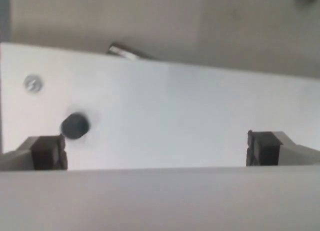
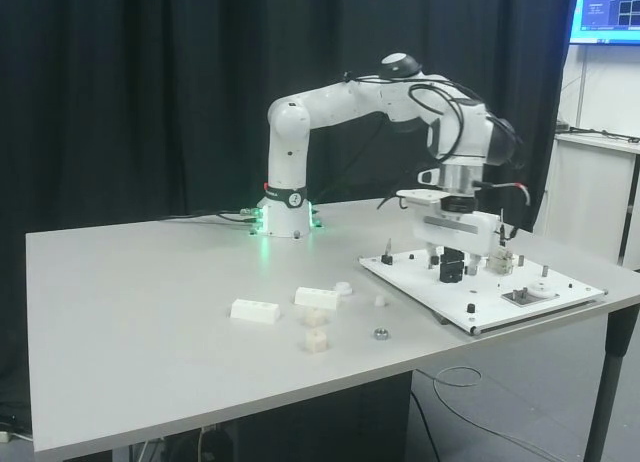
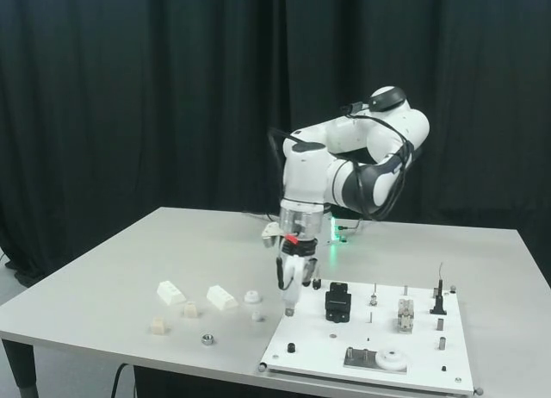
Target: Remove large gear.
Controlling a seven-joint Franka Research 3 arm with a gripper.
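The task had not yet progressed to a grasp. The large white toothed gear [image 3: 393, 359] remained seated flat on the white rectangular assembly board [image 3: 310, 351], at the board's near edge in the second room view, beside a grey metal plate [image 3: 357, 357]. The gripper [image 1: 157, 150] of the white robot arm [image 3: 344, 165] hovered above the opposite end of the board, well apart from the gear. Its fingers were spread wide and held nothing; only bare board surface lay between the black-padded fingertips [image 1: 49, 152]. Judged from this, the approach, the grasp and the lift all remained to be done.

The board presented a smooth, matte, flat surface carrying a small black round knob [image 1: 75, 125] and a grey metal screw head [image 1: 33, 83]. A black block-shaped fixture [image 3: 337, 301] and several thin upright pegs stood on the board nearer its middle. The gear appeared to be a rigid moulded disc with a toothed rim. Small white blocks [image 3: 222, 298] and a grey metal nut [image 3: 207, 338] lay loose on the grey worktop [image 3: 129, 277] beside the board.
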